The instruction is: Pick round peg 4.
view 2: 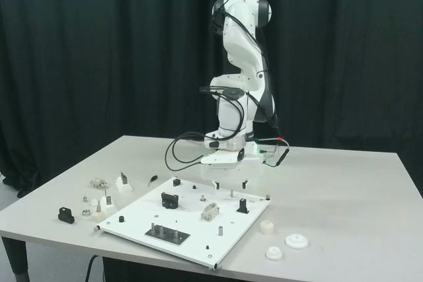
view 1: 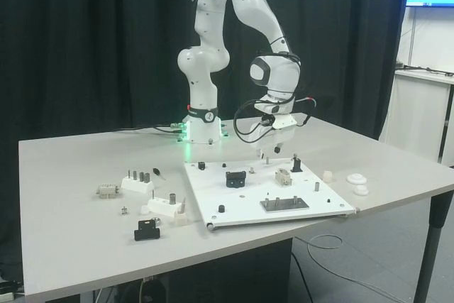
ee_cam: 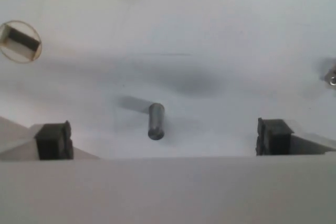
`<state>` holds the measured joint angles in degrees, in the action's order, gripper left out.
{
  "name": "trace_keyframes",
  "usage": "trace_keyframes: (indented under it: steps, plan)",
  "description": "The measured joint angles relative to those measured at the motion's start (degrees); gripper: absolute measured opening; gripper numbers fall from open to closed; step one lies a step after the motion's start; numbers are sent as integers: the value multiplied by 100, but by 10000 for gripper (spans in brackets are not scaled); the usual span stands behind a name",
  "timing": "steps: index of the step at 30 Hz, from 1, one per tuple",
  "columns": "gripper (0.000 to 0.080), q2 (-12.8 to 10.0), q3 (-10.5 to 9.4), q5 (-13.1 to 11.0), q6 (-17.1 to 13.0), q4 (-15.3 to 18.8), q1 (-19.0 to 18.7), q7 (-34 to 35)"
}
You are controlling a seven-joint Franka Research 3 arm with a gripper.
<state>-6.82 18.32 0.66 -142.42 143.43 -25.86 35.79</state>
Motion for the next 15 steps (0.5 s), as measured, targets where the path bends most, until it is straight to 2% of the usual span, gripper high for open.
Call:
trace_keyframes:
  steps: [3, 4, 15]
  plan:
    - [749, 50, 6, 13, 37, -20, 8, 0]
    - [789, 66, 7, 17, 46, -24, 10, 0]
    - [800, 236, 28, 131, 144, -79, 39, 0]
